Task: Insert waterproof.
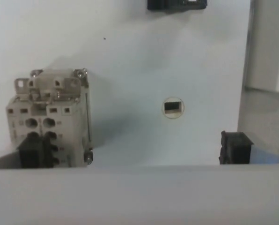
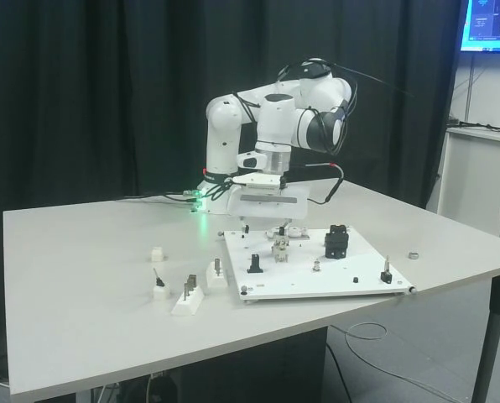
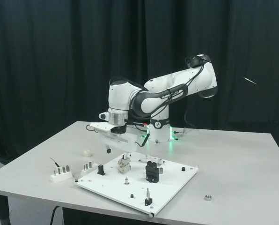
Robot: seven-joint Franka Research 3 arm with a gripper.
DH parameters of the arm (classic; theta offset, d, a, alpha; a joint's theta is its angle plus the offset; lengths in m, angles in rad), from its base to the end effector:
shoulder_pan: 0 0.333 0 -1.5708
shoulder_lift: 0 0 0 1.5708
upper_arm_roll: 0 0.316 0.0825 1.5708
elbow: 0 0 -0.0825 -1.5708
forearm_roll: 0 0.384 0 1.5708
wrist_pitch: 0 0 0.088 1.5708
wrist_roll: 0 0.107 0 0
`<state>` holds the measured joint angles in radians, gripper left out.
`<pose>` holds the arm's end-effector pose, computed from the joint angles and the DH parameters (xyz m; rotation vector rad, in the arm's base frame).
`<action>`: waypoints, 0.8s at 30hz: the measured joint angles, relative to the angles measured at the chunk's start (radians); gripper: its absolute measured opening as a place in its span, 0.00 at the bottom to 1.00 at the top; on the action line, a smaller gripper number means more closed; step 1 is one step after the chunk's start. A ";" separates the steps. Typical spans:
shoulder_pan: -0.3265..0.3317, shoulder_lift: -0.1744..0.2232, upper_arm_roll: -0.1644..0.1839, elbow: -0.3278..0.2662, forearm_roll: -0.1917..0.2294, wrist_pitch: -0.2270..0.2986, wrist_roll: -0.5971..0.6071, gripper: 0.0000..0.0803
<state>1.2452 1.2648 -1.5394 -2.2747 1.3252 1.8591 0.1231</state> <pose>0.4965 -0.0967 0.2588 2.6178 -1.6350 0.0780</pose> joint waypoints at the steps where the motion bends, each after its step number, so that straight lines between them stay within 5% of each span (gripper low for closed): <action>1: 0.000 0.000 0.000 0.000 0.002 0.001 -0.001 1.00; 24: -0.006 0.000 0.007 -0.001 0.020 0.012 -0.024 1.00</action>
<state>1.2394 1.2647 -1.5325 -2.2761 1.3455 1.8712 0.0987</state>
